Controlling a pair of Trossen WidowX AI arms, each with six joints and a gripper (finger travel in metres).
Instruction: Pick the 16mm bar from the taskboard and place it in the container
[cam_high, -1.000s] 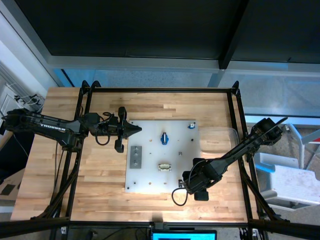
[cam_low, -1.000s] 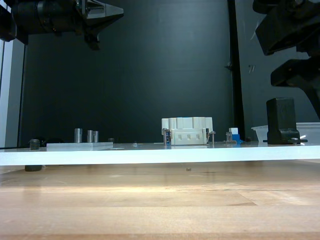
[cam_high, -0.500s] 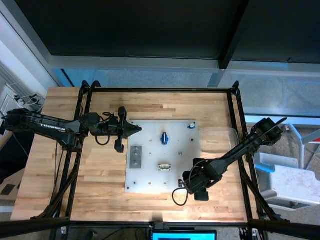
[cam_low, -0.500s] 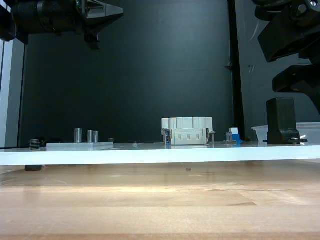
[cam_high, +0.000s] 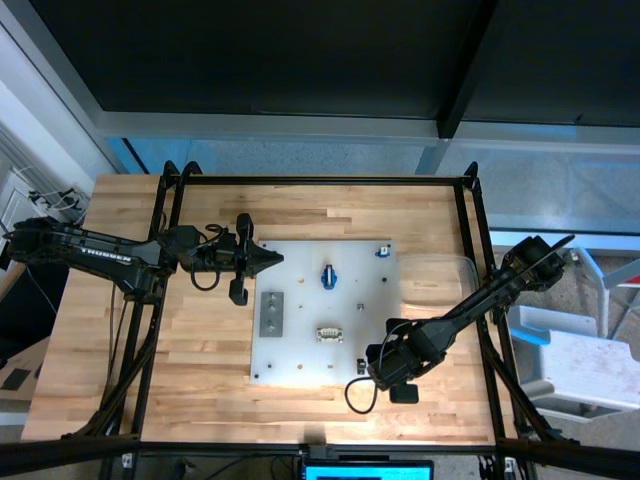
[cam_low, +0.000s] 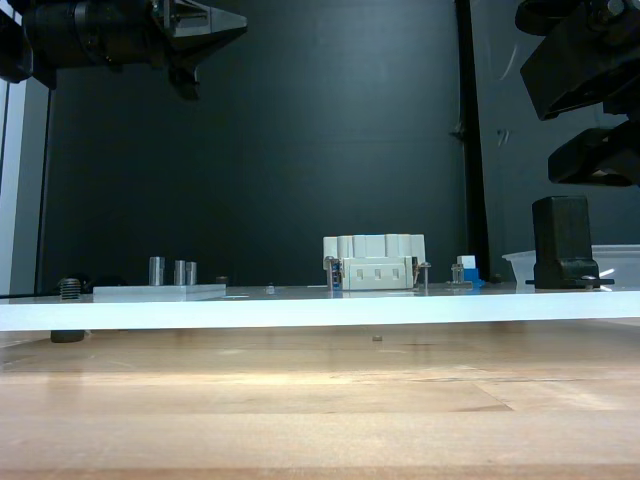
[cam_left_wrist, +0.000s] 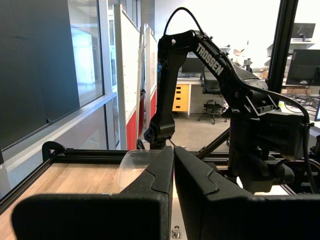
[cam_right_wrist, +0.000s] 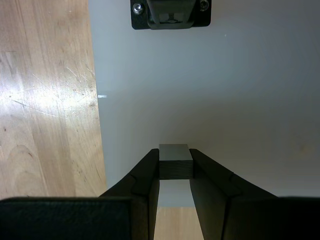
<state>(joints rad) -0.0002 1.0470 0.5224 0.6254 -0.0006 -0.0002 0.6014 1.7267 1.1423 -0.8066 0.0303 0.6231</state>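
Observation:
The white taskboard (cam_high: 300, 345) lies mid-table. My right gripper (cam_right_wrist: 175, 163) is shut on the 16mm bar (cam_right_wrist: 175, 155), a short grey metal piece whose end shows between the fingers (cam_right_wrist: 147, 172), hanging over the taskboard (cam_right_wrist: 225, 90) close to its edge. From above, the right gripper (cam_high: 374, 368) hovers over the board's near right corner. The clear container (cam_high: 435, 280) stands just right of the board, apart from the gripper. My left gripper (cam_high: 274, 258) is shut and holds nothing, high over the board's far left edge, and its left wrist view shows its jaws (cam_left_wrist: 173, 165) pressed together.
On the board stand a grey metal block (cam_high: 271, 312), a blue knob (cam_high: 329, 276), a silver connector (cam_high: 328, 334) and a black fitting (cam_right_wrist: 170, 12). A black frame (cam_high: 470, 250) runs between the container and the right arm's base. A tall black fitting (cam_low: 565, 243) rises under the right gripper.
The right gripper has risen a little above the board with the bar held in it. The left arm has not moved.

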